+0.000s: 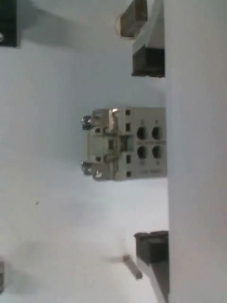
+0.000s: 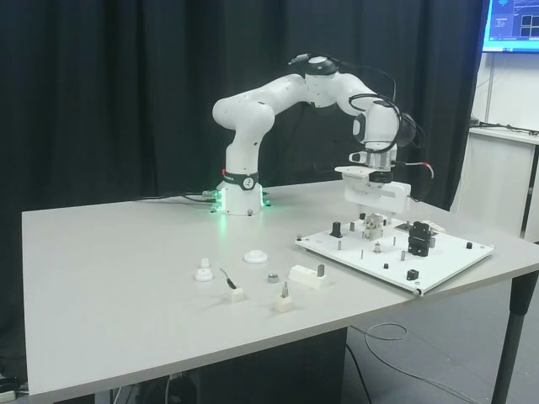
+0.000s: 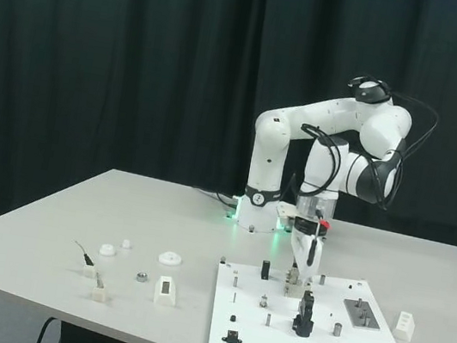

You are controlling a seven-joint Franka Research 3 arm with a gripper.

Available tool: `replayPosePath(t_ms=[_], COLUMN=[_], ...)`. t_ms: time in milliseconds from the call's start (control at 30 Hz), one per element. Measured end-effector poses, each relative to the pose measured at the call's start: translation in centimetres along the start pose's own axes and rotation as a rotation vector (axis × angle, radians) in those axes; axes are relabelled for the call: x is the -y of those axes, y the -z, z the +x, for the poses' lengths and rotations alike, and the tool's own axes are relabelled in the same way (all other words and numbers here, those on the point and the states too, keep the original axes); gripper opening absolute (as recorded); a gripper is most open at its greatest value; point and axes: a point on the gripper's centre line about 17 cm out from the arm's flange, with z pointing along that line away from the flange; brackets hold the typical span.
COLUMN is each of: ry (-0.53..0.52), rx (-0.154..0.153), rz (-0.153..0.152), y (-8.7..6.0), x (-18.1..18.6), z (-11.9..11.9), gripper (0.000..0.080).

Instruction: Insert waterproof.

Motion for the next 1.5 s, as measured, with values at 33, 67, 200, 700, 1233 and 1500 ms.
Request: replayPosePath(t_ms=[33,67,200,700,1233,1500], ry=[-0.003,-0.006,-0.015,-0.021,-0.013,-0.008], rx=[0.000,0.000,0.000,0.003,0.014,0.005], rz=[0.004,0.008,0.026,0.057,-0.001,-0.025], y=[0.2,0.4,1.2,2.7,2.6,2.7], x=[0.2,0.3,1.1,4.2,4.9,4.8], z=[0.1,0.3,0.8,1.6,0.5,0.2], gripper=[0.0554,0.0752,0.0752,0.0800,0.0800,0.0800])
